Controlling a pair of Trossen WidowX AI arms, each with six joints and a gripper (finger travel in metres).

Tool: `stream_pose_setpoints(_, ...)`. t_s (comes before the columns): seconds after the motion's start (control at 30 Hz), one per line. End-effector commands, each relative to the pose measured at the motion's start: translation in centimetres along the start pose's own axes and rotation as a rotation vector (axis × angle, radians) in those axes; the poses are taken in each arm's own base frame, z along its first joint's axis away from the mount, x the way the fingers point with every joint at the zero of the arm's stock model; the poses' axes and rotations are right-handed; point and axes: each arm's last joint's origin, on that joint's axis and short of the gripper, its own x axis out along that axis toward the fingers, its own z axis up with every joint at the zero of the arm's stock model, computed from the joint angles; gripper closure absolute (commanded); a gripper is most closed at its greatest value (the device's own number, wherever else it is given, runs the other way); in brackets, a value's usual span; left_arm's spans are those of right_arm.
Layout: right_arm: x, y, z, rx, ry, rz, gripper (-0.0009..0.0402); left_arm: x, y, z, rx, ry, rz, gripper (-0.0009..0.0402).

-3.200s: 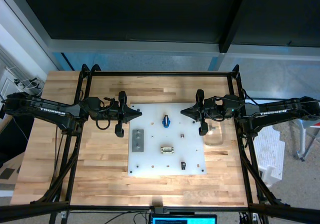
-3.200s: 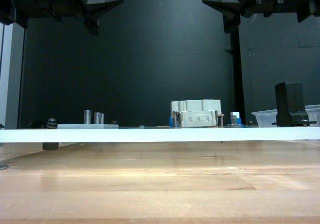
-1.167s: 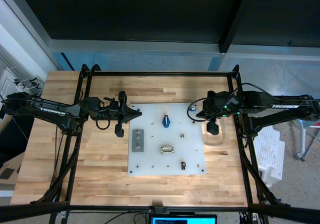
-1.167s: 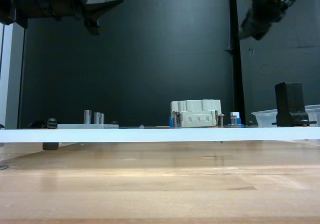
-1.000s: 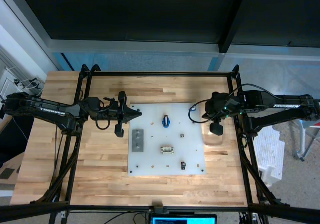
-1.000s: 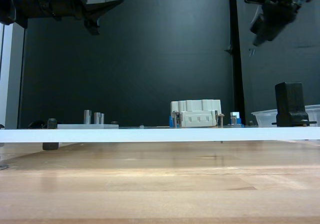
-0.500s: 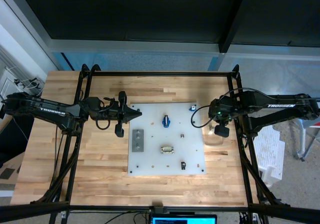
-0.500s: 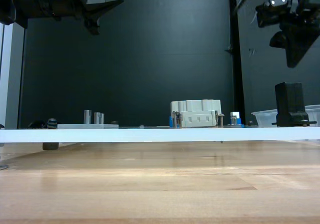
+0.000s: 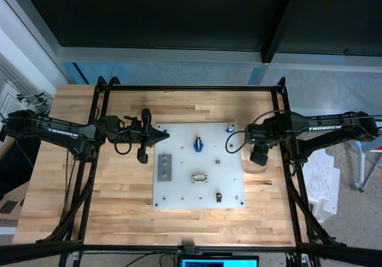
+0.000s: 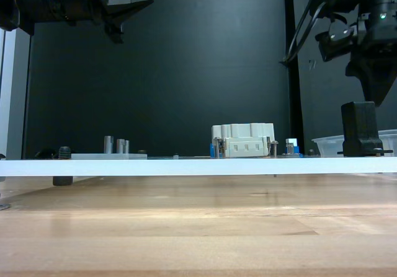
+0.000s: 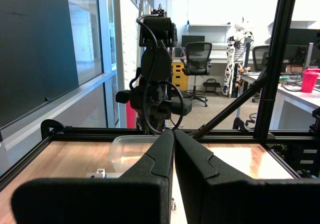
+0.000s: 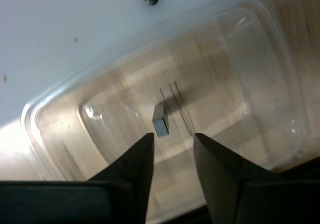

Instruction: Pick the 16mm bar and install on taskboard

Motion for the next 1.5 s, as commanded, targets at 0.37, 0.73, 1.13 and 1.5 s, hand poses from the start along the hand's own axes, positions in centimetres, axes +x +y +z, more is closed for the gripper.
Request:
stream_pose_setpoints(0.37,3.1,0.0,-1.0,-0.074,0.019,-0.012,0.0195,0.0,0.0,0.0,0.0,0.0,0.0,0.0393)
stream_pose_setpoints(0.73,3.9,0.2,-1.2,-0.082,0.019,-0.005,0.0204,0.0,0.0,0.0,0.0,0.0,0.0,0.0393)
stream_pose_setpoints(1.13,5.2,0.6,-1.1,-0.092,0.027,-0.007,0.0205,0.0,0.0,0.0,0.0,0.0,0.0,0.0393)
stream_pose_setpoints(1.5,5.9,0.7,-1.1,-0.069,0.049,-0.018,0.0206,0.0,0.0,0.0,0.0,0.0,0.0,0.0393)
